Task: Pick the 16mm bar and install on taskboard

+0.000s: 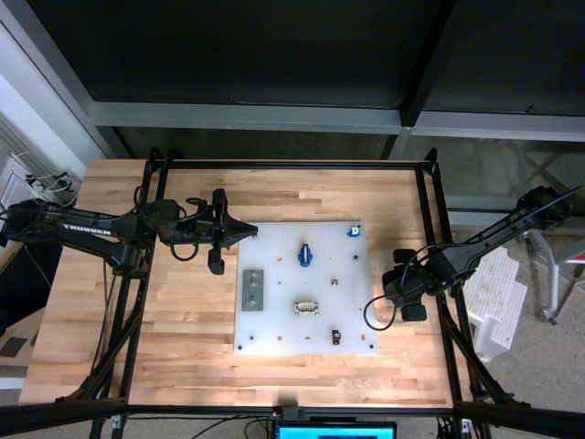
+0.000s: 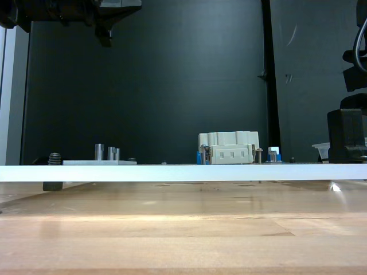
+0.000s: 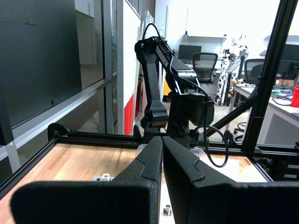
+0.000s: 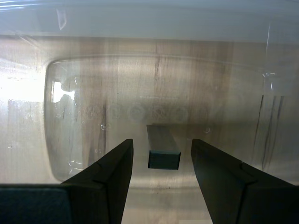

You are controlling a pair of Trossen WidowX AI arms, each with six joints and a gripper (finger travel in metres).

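Left gripper (image 1: 245,232) hangs above the taskboard's (image 1: 274,265) far left corner, pointing toward the right arm. Its fingers (image 3: 149,161) are pressed together with nothing between them.

Right gripper (image 1: 409,294) sits low, just off the board's right edge. Its fingers (image 4: 117,163) are spread wide. The 16mm bar (image 4: 162,145), a dark rectangular block, lies free between them on the floor of a clear plastic tray (image 4: 70,93). It lies flat, touches neither finger, and is clear of the board.

On the board: a grey block with upright metal pegs (image 1: 251,291) at the left, a beige connector (image 1: 306,308) toward the near middle, and a blue fitting (image 1: 305,254) beyond it. The board rests on a wooden table (image 1: 183,347).
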